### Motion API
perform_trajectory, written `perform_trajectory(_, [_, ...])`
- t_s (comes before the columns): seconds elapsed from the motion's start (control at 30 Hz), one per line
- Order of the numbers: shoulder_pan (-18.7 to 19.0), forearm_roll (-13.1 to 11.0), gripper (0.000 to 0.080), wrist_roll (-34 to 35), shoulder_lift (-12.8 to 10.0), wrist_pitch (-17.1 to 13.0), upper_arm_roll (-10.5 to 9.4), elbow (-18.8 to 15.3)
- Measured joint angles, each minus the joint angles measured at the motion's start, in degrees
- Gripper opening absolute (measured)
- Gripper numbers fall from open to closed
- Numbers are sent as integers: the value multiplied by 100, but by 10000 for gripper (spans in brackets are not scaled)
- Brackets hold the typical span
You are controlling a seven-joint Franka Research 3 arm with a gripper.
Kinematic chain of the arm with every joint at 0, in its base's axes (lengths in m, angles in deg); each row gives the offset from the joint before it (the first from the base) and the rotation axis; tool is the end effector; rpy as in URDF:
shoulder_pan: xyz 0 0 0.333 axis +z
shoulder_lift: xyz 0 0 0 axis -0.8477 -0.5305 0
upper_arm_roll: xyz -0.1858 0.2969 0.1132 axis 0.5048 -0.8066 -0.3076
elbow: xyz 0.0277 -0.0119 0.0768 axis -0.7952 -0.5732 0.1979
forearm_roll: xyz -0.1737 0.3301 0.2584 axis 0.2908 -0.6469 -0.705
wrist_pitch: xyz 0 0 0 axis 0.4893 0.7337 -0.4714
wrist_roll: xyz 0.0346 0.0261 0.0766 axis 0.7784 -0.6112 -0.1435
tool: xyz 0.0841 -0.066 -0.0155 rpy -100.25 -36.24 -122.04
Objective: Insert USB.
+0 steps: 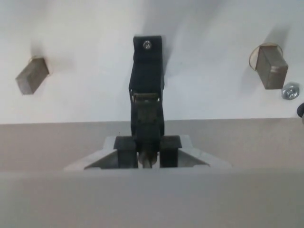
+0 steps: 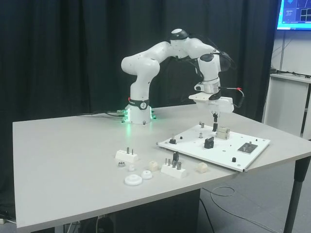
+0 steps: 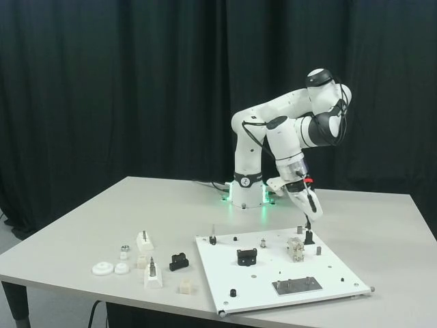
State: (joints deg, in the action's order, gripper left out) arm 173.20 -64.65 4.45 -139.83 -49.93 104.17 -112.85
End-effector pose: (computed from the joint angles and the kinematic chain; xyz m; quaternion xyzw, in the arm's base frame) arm 0.4318 0.2416 0.2568 -0.5473 0.8187 0.1612 0.0649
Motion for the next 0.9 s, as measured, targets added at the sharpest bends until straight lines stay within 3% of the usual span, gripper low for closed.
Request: perform_trajectory(0.9, [64,-58,94,-4,0,-47,-56,12])
